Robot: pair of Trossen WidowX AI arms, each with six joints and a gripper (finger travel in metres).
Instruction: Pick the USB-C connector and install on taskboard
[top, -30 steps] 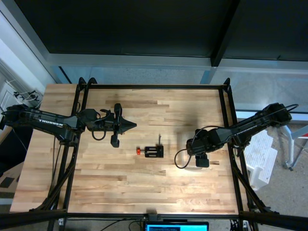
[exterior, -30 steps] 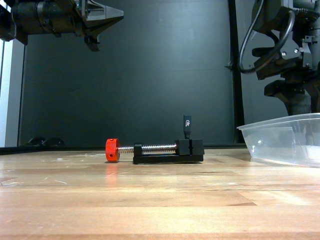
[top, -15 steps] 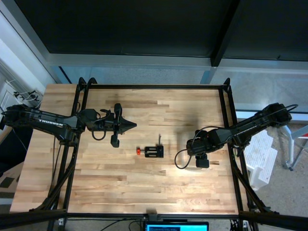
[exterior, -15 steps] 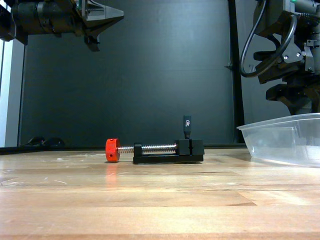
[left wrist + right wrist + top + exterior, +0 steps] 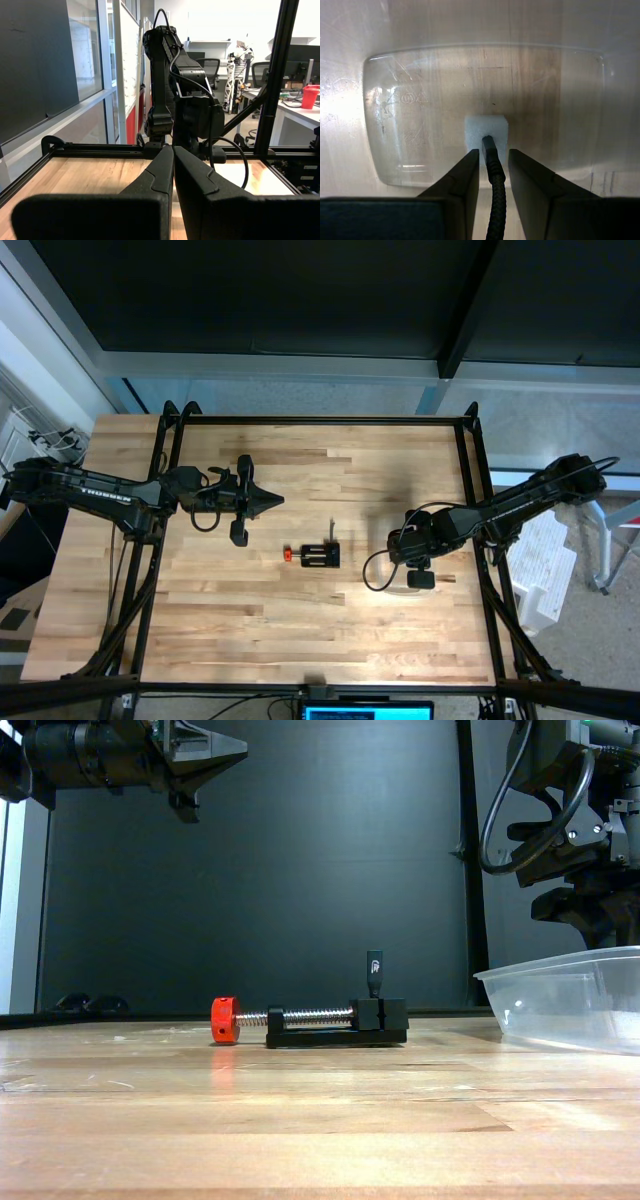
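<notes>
Plastic tray [image 5: 560, 1005] hides it low; our wrist cam shows USB-C connector [image 5: 490, 147] inside the parted right gripper [image 5: 493, 152]; left gripper [image 5: 173, 150] closed, up high.

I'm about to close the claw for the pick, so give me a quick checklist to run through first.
1. The right claw is open: ok.
2. The USB-C connector sits between its fingers: ok.
3. Fingers closed on the connector: not ok, not yet.
4. The left claw is shut and high, away from the taskboard: ok.
5. Connector will lift freely from the white foam piece: cannot tell.
</notes>
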